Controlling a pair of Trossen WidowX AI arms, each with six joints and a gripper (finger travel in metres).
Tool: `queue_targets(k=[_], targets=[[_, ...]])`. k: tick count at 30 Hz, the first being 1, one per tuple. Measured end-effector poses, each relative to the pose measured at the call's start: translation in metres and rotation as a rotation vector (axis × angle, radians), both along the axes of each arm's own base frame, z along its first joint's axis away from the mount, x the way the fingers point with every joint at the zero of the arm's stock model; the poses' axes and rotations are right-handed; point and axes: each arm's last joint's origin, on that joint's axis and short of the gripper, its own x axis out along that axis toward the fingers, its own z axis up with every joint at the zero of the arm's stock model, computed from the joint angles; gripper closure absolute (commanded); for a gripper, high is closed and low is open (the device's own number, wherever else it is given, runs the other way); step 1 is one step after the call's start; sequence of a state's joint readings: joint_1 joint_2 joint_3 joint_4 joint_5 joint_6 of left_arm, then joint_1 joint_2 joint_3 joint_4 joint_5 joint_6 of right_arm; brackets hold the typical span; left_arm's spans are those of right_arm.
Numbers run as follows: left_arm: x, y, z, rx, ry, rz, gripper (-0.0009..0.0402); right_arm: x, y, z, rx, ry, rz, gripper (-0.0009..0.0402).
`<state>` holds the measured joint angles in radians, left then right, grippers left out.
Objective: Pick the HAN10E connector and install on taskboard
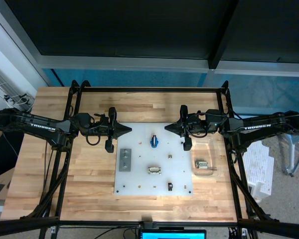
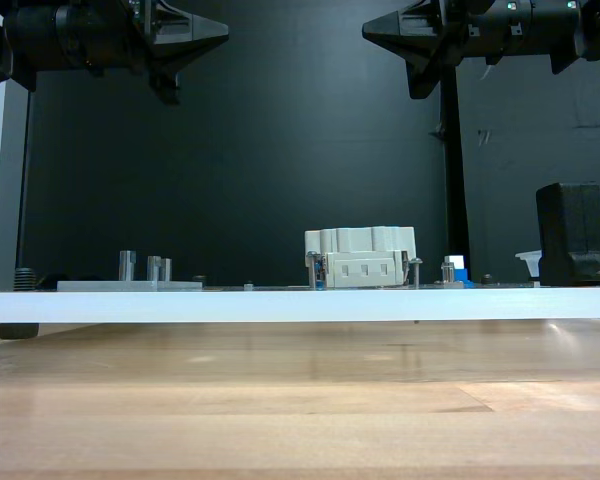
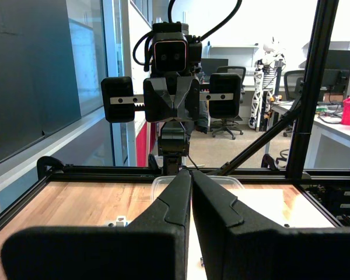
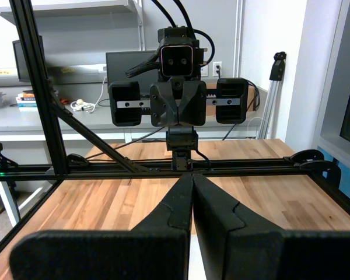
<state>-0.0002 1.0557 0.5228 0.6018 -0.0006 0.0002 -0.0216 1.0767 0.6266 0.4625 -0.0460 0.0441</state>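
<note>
Above the far edge of the taskboard (image 1: 139,185), my left gripper (image 1: 125,129) and right gripper (image 1: 169,127) hang clenched, empty. HAN10E connector (image 1: 202,164) sits in the clear tray (image 1: 210,149), I think. Right should open, drop straight, pinch its long sides.

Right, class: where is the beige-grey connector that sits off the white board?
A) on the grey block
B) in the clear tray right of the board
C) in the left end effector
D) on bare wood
B: the HAN10E connector lies in the clear tray beside the taskboard, while the left end effector and right end effector hover shut and empty above the board's far edge.
</note>
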Motion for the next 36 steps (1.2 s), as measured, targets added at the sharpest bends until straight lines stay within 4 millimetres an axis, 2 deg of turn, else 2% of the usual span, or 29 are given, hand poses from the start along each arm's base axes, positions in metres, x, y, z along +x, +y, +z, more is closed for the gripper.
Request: queue_targets(k=[17,22,36], targets=[[0.0,0.0,0.0,0.0,0.0,0.0,0.0392,0.0,-0.001,-0.001,0.023,0.012,-0.035,0.0393],[0.0,0.0,0.0,0.0,0.0,0.0,0.0392,0.0,-0.002,-0.006,0.017,0.121,-0.079,0.0393],[0.0,0.0,0.0,0.0,0.0,0.0,0.0392,-0.006,0.007,0.011,0.013,0.503,-0.039,0.0393]])
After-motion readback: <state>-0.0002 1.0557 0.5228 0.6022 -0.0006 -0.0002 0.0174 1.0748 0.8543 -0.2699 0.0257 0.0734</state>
